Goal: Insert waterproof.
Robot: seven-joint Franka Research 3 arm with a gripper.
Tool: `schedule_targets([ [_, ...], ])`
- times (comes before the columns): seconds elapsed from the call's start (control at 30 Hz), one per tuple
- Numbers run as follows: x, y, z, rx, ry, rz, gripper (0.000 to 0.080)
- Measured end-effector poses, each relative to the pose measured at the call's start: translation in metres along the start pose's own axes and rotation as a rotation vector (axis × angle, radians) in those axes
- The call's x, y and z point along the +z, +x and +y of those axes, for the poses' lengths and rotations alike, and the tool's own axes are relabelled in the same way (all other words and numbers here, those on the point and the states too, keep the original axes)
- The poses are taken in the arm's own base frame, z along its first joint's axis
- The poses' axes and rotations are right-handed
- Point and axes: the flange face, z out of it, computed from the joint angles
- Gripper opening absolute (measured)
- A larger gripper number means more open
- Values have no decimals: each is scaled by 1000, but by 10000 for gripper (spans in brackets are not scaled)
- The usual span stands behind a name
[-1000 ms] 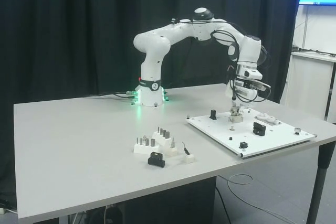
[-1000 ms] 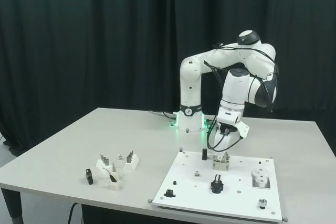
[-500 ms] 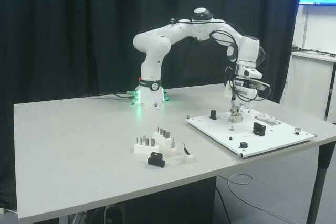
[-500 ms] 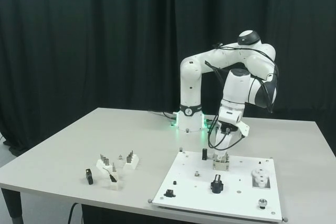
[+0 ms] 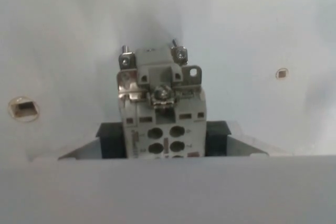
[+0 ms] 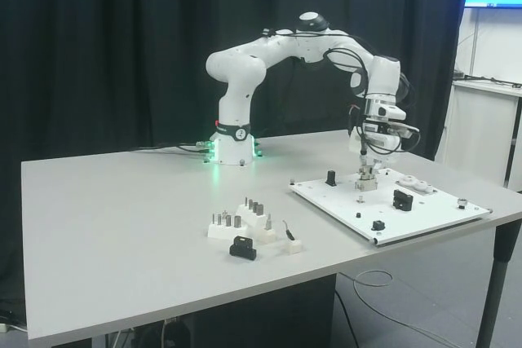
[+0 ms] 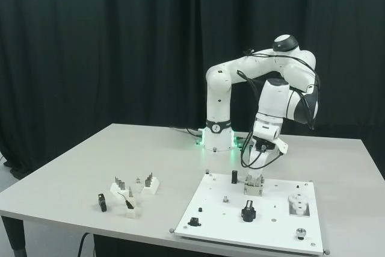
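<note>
End effector (image 7: pixel 254 176): fingers' spread cannot be told; directly above connector.
Grey boxy metal-clipped waterproof connector (image 5: pixel 159 109): upright on white flat board (image 7: pixel 274 227).
Board: on grey surface (image 6: pixel 106 209).

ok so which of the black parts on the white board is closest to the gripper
The upright black part at the board's rear edge, just beside the gripper. The black knob and the small black piece sit nearer the front edge.
</note>
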Motion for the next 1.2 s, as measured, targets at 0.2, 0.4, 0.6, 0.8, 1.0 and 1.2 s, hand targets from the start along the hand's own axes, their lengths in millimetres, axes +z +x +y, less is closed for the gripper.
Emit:
schedule_targets([
  [0.2,0,-1,-3,8,-18,10,313],
  [0.4,0,-2,-3,6,-38,19,313],
  [0.6,2,-3,-2,5,-59,28,313],
  [0.8,3,-3,-1,2,-65,30,313],
  [1.0,3,-3,-1,-8,-65,28,313],
  [1.2,3,-3,-1,-22,-64,26,313],
])
